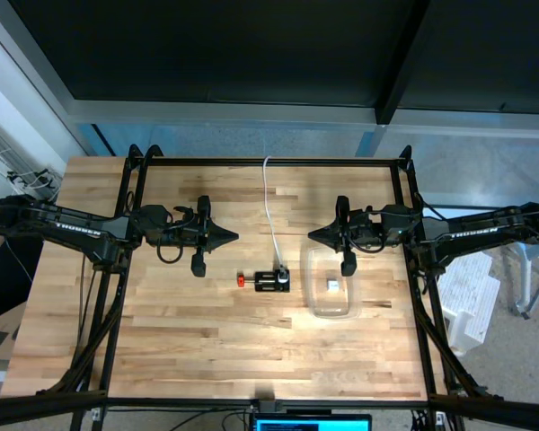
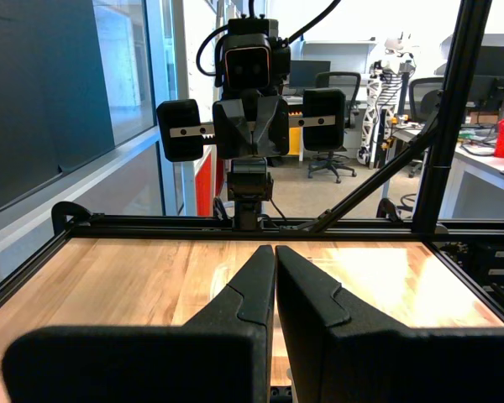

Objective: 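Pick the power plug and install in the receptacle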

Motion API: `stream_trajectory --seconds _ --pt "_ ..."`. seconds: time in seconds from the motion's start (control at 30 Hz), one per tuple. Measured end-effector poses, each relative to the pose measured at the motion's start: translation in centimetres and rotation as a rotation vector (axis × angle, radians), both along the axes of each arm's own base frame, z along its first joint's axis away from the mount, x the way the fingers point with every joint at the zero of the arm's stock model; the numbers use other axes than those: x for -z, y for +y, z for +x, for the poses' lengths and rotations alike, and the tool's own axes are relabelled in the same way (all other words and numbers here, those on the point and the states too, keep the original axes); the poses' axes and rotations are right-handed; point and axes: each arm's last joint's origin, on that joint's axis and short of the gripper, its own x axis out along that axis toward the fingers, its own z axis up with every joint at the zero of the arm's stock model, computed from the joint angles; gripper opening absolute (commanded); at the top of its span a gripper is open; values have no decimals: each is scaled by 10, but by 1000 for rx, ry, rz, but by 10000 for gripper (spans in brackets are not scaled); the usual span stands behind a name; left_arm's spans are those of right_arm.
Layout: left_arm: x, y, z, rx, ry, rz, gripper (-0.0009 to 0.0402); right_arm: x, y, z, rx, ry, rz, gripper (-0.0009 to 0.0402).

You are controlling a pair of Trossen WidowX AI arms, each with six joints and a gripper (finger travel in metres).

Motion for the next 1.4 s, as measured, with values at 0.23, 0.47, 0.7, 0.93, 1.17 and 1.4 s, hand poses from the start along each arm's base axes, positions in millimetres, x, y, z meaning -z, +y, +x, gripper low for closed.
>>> stream_trajectory --seconds 0.23,0.47,0.7,0.93,1.17,1.4 --pt "0 0 0 0 0 0 0 3 0 -2 3 -19 -1 0" --pt "0 0 0 0 0 0 0 3 0 -2 -12 -20 -4 0" --pt "0 0 0 0 0 0 0 2 0 -2 -13 -26 -11 0" --pt "0 0 0 0 0 0 0 -1 0 -1 -13 -25 -26 0" --pt "0 0 0 0 1 0 0 0 1 -1 -21 -11 -25 0" --pt "0 0 0 0 0 0 0 0 1 -1 -35 -10 -25 0"
